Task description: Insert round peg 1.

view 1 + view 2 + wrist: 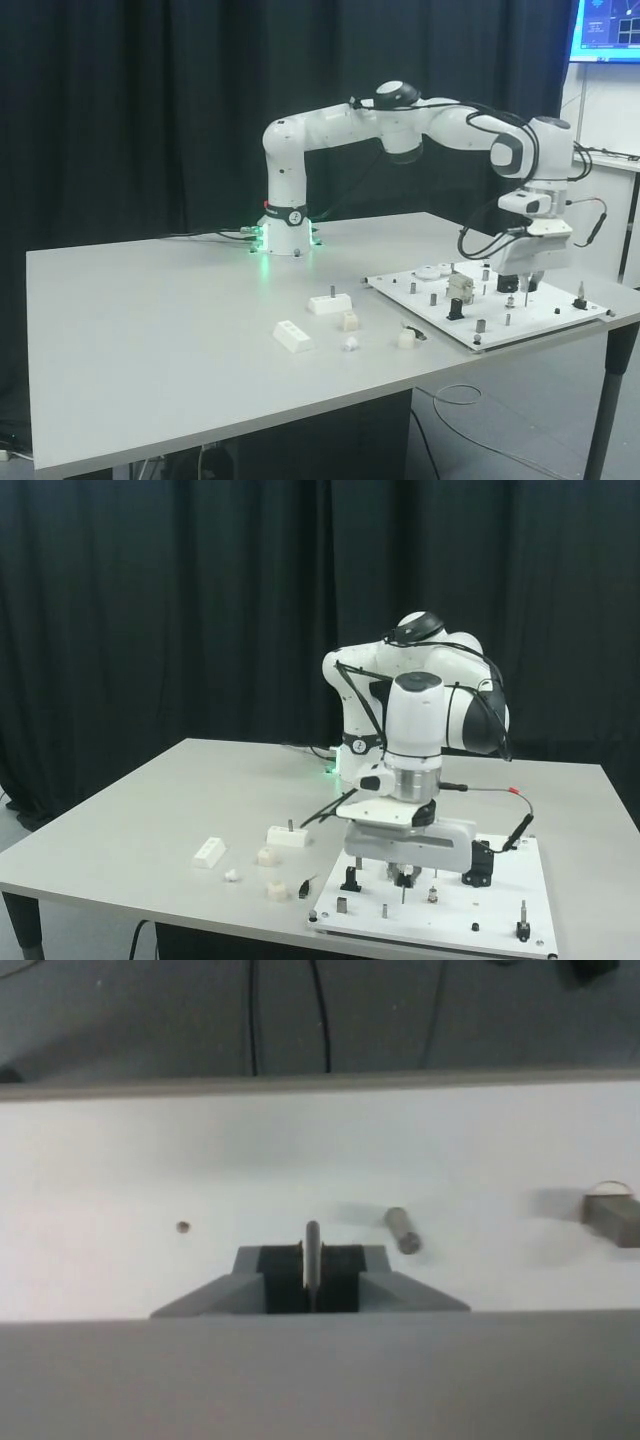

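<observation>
Round peg clenched upright in gripper above white board; grey table; black curtains.

— What does the arm look like?

— White, rounded shells all along, with black bands at the joints and a grey cap on the topmost joint. The base glows green where it meets the worktop.

— Any cables?

— A thin black cable loops along the links, and another runs off the wrist at about 3 o'clock in the second room view.

— And the gripper?

— A wide white block with grey undersides and black pads on its fingers.
</observation>
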Motion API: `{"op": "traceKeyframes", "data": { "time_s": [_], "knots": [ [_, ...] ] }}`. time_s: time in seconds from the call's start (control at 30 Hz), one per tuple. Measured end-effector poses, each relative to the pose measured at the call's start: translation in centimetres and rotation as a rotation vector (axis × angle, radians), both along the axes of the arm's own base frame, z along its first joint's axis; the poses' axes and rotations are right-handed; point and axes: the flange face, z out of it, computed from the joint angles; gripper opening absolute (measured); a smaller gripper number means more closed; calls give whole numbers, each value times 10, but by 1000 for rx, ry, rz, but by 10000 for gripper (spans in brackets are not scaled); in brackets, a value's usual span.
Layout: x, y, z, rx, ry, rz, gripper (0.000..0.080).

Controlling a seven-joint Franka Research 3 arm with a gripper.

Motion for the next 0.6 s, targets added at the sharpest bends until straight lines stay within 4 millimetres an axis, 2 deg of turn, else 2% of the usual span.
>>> {"op": "traceKeyframes", "data": {
  "time_s": [0.6],
  "knots": [
    [-2,32,-19,0,18,49,31]
  ]
}}
